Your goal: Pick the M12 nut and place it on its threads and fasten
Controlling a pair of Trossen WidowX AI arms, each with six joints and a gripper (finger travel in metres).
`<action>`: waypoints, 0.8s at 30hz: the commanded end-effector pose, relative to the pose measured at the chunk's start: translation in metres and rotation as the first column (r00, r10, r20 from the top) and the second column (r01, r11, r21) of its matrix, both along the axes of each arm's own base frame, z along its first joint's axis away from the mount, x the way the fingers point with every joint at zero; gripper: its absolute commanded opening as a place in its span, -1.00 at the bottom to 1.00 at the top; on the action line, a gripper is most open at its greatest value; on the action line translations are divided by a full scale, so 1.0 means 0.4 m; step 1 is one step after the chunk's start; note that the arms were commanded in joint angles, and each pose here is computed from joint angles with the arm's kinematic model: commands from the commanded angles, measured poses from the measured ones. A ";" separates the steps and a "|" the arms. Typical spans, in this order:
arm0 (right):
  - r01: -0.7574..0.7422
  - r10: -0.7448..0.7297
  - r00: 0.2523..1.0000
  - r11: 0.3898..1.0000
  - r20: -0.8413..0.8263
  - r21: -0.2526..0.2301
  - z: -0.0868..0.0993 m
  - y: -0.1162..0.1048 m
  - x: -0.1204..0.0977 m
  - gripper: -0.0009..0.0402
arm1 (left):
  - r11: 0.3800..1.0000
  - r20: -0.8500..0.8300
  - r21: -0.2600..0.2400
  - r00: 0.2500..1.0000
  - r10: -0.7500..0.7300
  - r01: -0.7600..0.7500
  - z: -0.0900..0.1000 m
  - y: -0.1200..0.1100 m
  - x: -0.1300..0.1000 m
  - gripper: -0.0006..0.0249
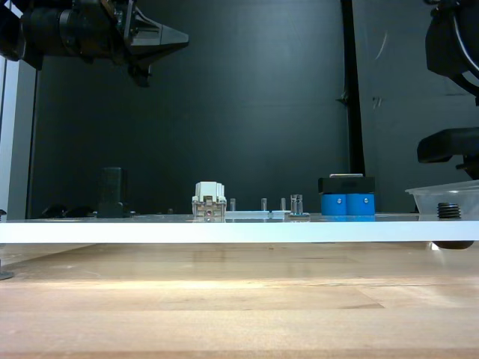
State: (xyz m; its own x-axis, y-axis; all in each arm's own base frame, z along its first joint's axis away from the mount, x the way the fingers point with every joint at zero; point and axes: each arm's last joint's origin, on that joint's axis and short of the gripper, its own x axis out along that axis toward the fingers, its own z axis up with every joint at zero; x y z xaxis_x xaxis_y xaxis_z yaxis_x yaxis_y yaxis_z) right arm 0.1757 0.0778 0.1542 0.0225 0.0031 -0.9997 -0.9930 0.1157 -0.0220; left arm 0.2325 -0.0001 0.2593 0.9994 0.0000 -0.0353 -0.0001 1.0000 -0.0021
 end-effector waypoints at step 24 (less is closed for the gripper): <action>-0.001 0.001 1.000 1.000 0.013 0.005 -0.019 -0.002 -0.006 -0.65 | 1.000 0.001 0.000 1.000 0.001 -0.001 0.000 0.000 0.000 -0.95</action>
